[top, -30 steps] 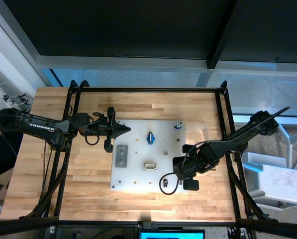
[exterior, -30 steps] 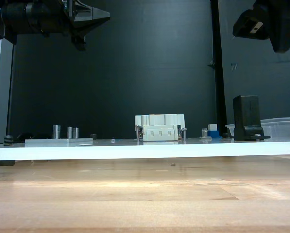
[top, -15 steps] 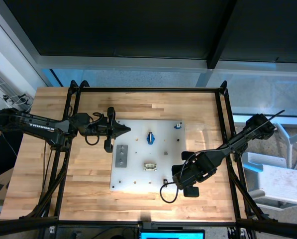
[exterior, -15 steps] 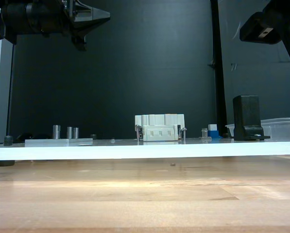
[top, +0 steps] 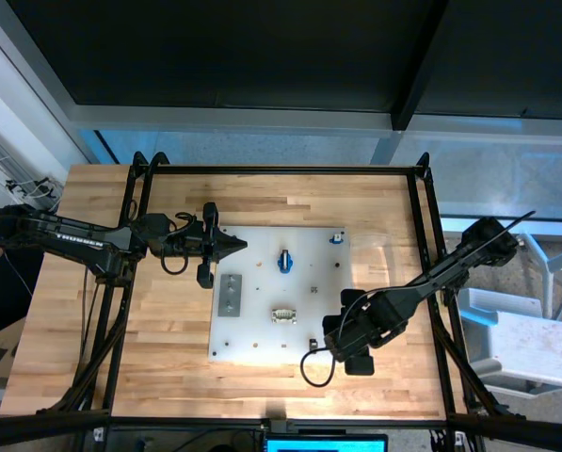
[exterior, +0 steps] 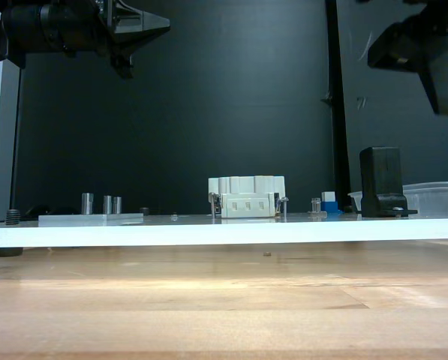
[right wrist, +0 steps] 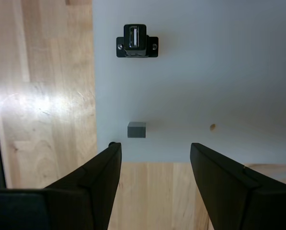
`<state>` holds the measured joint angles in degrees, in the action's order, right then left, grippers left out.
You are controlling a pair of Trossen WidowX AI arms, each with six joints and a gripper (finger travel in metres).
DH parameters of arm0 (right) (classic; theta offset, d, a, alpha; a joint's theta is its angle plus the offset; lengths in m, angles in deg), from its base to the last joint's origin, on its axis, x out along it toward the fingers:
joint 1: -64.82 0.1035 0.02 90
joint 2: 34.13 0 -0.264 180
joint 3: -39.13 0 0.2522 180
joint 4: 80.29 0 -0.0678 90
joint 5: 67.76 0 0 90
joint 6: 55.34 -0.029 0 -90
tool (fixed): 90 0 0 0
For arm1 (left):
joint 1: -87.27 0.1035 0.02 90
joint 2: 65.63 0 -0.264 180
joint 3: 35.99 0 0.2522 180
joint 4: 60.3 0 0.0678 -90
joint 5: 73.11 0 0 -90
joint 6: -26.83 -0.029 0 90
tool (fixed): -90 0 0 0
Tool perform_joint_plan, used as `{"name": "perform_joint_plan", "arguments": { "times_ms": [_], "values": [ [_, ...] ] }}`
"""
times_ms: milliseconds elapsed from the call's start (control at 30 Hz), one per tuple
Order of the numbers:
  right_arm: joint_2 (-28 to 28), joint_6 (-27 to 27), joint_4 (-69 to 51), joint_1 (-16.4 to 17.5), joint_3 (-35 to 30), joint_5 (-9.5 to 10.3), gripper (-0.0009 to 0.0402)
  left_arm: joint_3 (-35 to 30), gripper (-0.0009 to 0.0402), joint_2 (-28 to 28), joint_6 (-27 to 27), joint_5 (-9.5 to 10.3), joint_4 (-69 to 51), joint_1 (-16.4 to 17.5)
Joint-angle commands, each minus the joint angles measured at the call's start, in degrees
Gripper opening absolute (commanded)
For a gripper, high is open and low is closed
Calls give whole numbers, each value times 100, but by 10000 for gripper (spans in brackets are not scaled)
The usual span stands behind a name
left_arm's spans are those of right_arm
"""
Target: Pick the 16mm bar from the taskboard and place it in the container
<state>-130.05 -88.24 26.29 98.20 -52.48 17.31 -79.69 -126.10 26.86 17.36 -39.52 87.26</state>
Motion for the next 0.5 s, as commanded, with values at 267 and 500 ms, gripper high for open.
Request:
{"name": "perform_joint_plan", "arguments": {
  "times_ms": [267, 500],
  "values": [
    [-280, 31, 149, 79, 2, -2, 216, -2, 0, -2, -2, -2, 0, 0],
    [-431, 33, 251, 114, 4, -4, 216, -2, 0, -2, -2, -2, 0, 0]
  ]
}}
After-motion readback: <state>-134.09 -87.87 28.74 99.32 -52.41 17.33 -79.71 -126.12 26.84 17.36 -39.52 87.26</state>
